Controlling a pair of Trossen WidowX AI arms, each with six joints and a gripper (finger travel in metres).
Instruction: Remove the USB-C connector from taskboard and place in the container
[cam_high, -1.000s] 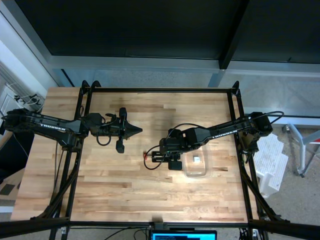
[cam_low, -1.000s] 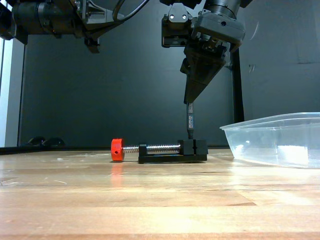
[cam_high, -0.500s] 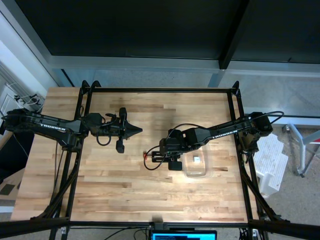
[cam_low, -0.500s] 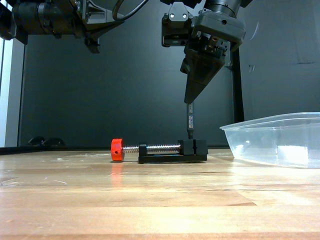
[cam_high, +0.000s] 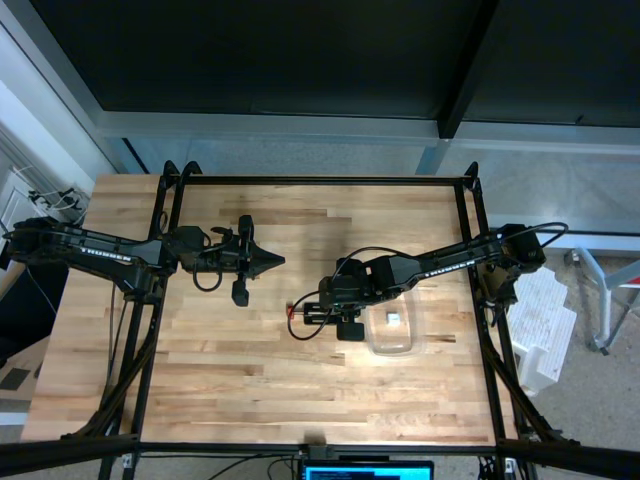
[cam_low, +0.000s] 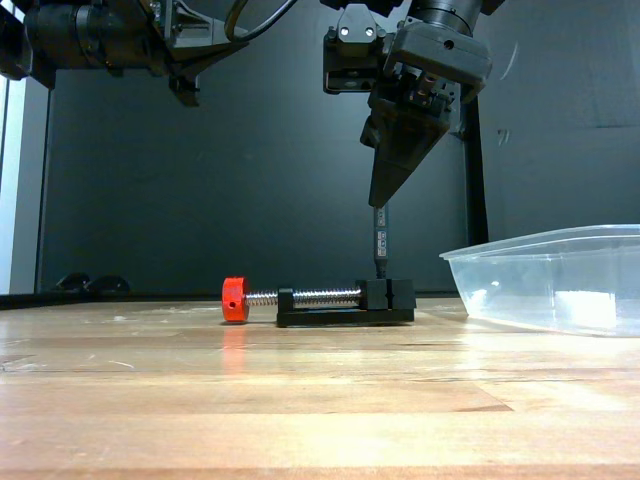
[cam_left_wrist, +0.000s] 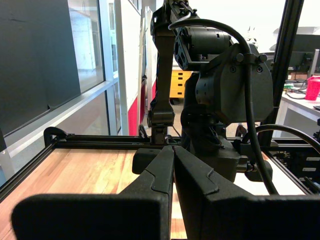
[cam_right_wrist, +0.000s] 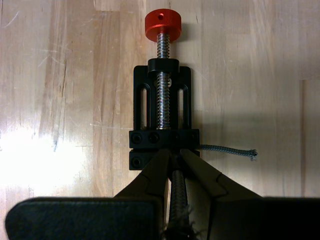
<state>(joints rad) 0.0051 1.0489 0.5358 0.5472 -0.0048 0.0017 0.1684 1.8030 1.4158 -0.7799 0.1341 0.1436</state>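
The taskboard is a small black vise lying on the wood, with its red-orange knob pointing left. The USB-C connector stands upright out of the clamp end as a thin dark grey piece. A braided stub runs up from it between the fingers. My right gripper hangs directly above, shut on the connector's top. The clear container sits just right of the board. My left gripper is parked high at the left, shut and empty.
A small white square piece lies inside the container. A short frayed braided strand sticks out sideways from the board's clamp. A black frame borders the table along its far and side edges.
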